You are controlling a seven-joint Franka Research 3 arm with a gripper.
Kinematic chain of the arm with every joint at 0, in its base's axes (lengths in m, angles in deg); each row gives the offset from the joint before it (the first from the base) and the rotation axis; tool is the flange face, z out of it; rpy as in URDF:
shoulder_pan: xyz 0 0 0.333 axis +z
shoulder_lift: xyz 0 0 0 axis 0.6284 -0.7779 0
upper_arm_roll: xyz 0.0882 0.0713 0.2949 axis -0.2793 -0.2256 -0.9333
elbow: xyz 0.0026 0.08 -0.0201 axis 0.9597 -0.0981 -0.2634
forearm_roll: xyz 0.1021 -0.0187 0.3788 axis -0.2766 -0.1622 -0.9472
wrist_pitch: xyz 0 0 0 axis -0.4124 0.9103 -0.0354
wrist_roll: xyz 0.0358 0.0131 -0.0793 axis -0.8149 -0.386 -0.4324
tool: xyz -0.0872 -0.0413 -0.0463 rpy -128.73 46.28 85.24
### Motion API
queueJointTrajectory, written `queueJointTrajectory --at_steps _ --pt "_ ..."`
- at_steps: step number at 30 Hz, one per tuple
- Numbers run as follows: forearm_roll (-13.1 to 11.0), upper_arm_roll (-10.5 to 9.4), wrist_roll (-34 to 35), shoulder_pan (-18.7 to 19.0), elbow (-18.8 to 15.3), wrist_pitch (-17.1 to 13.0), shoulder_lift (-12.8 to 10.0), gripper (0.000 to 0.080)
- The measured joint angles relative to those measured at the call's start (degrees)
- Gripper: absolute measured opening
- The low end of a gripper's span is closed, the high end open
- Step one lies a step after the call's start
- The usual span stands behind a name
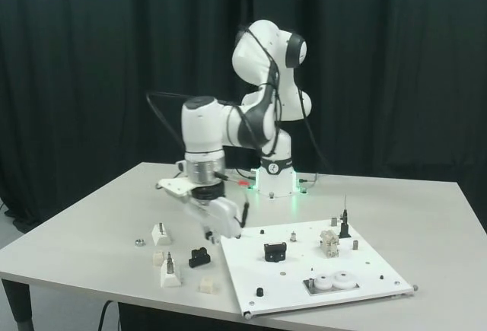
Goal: Insert small gear.
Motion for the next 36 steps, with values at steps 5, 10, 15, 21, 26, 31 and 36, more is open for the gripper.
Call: queueJointTrajectory --at_steps 5,10,15,21,26,31,36 --pt "0.3 -0.01 7.2 2.7 0.0 0.6 0.0 0.0189" --pt "0.4 -0.04 13.4 5.3 0.0 0.7 -0.1 0.0189" --pt "0.4 -0.11 18.7 7.7 0.3 0.6 -0.2 0.0189" --pt "0.4 -0.13 24.6 10.2 1.4 0.3 -0.7 0.0189" --pt "0.4 -0.13 28.1 12.0 2.6 0.1 -1.5 0.0189" --pt "0.4 -0.13 30.6 13.2 3.7 0.1 -2.4 0.0189" --pt "0.4 -0.13 32.3 14.4 4.4 -0.3 -3.4 0.0189"
